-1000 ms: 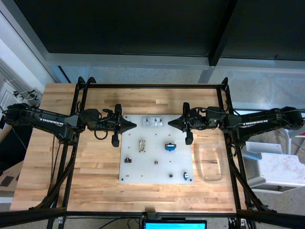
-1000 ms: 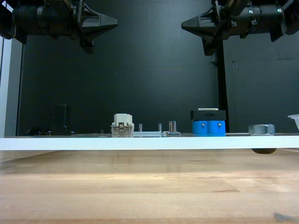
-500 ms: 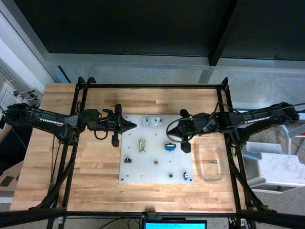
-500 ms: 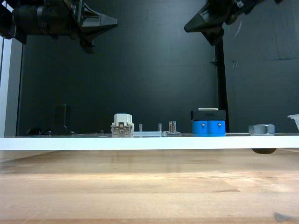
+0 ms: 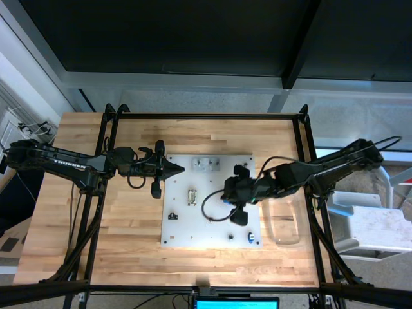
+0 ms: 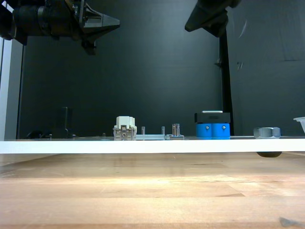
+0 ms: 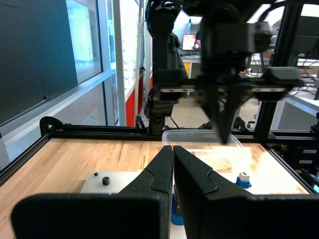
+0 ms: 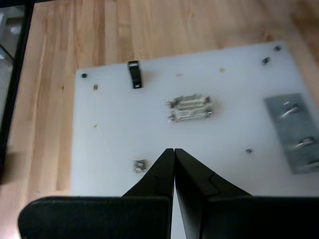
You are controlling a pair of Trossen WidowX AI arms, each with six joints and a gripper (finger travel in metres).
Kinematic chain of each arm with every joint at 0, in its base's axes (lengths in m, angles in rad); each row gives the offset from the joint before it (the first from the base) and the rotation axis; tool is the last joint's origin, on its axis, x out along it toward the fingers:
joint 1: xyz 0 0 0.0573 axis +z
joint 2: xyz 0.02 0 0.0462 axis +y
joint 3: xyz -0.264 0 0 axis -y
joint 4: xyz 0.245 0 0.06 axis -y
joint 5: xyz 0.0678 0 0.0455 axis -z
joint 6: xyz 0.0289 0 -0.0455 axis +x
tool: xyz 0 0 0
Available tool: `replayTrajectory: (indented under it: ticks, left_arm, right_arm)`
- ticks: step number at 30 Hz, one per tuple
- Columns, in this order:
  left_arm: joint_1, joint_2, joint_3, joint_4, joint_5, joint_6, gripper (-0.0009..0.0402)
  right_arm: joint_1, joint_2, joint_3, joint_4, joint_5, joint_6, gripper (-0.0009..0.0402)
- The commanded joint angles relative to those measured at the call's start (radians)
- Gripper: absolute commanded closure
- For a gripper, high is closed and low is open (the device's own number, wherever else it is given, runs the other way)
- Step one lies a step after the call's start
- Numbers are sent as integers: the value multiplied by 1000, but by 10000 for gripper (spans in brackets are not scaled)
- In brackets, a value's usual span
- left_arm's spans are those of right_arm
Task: Unfasten the M12 fastener and place in the container
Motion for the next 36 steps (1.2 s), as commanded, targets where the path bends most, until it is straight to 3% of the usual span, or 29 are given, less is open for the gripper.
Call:
replayTrajectory:
  ticks: [1, 7, 14, 21, 36]
  left_arm:
    - [0, 0, 0, 0, 0, 0, 393]
    - [0, 0, 0, 0, 0, 0, 393]
    - [0, 0, 0, 0, 0, 0, 393]
    - [0, 0, 0, 0, 0, 0, 393]
    - [0, 0, 0, 0, 0, 0, 393]
  right_arm:
    - [20, 72, 94, -101, 0, 66, 393]
    - [58, 198, 272, -274, -8, 151, 394]
    - [89, 284, 391, -392, -23, 261, 394]
    - [113, 357, 460, -524, -103, 365, 394]
    - [150, 482, 523, -670, -194, 552, 393]
